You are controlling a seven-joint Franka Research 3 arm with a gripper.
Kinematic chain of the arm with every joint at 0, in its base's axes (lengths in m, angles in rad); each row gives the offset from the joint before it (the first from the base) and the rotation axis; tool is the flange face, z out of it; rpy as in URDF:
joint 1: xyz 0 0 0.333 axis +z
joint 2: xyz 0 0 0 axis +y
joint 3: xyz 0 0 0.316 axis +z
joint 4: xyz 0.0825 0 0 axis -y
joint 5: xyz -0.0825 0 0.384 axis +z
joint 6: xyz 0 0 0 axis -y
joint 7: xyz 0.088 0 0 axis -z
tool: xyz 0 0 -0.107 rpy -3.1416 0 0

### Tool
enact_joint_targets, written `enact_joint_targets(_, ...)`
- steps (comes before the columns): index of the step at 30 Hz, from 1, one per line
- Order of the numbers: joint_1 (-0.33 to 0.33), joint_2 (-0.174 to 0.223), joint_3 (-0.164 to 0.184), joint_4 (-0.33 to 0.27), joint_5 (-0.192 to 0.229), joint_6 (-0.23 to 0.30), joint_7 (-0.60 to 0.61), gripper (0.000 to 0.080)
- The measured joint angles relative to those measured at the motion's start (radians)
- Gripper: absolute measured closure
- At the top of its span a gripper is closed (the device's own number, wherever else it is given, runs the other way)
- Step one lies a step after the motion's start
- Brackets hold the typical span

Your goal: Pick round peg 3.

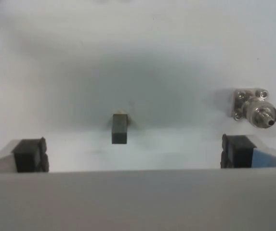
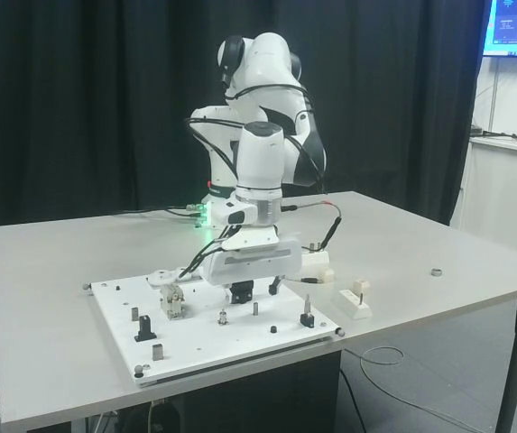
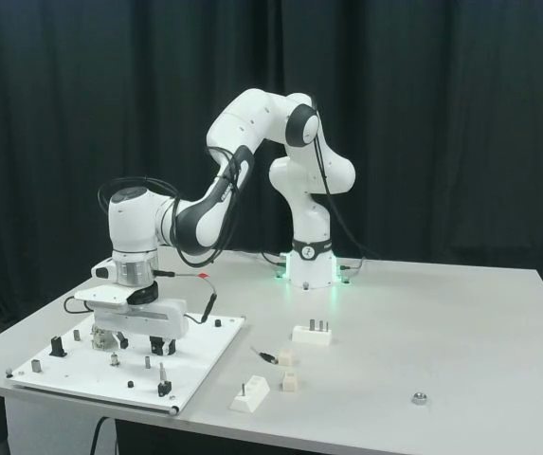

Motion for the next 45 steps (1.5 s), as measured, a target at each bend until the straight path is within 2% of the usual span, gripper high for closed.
enact_joint_targets(45, 0.014, -0.02, -0.003, 0.003, -0.005, 0.0, 0.007, 0.0003)
